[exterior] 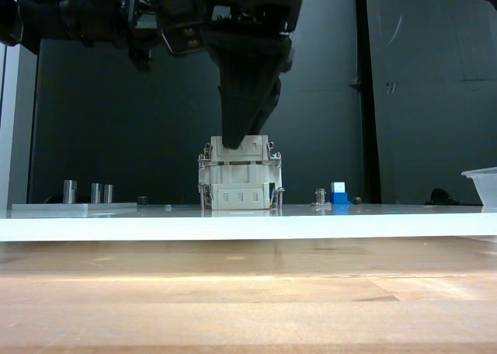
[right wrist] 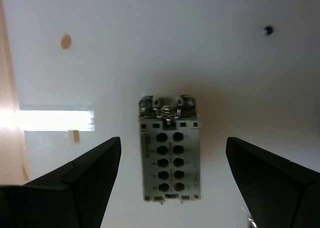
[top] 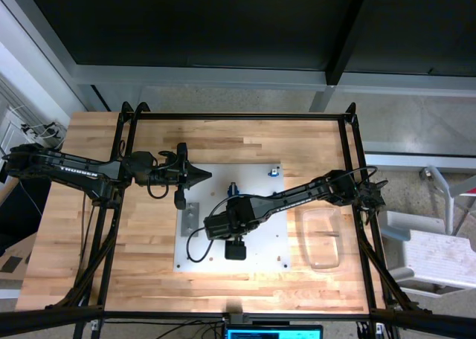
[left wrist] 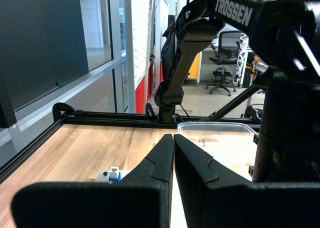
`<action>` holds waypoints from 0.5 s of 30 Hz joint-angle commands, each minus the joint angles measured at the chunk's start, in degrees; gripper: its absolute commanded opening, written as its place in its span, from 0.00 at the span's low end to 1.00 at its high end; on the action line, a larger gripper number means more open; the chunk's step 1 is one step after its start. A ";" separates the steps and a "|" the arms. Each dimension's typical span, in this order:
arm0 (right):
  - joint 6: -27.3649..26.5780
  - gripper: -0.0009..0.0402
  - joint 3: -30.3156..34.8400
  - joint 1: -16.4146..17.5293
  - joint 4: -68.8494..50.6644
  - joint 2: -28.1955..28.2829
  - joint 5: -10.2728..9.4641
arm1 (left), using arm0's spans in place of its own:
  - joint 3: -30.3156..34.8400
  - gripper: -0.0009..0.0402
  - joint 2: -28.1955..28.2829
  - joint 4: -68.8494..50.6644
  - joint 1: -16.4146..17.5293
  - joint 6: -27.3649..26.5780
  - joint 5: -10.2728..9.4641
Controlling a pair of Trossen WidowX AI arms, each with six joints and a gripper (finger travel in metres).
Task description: Remove the HAN10-E connector and place it in the container
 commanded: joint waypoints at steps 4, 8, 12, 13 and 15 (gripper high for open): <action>-0.15 0.74 -1.31 0.04 1.33 0.70 -0.13 | 0.00 0.02 0.02 0.00 0.00 0.02 0.00; -0.55 0.73 -1.42 0.02 1.49 1.27 -0.48 | 0.00 0.02 0.02 0.00 0.02 0.02 0.00; -0.68 0.68 -1.22 0.02 1.57 1.55 -0.52 | 0.00 0.02 0.02 0.02 0.02 0.02 0.02; -0.87 0.67 -1.22 0.02 1.57 1.55 -0.52 | 0.00 0.02 0.02 -0.02 0.02 0.02 0.02; -0.90 0.64 -1.22 0.02 1.57 1.44 -0.52 | 0.00 0.02 0.02 -0.02 0.02 0.02 0.02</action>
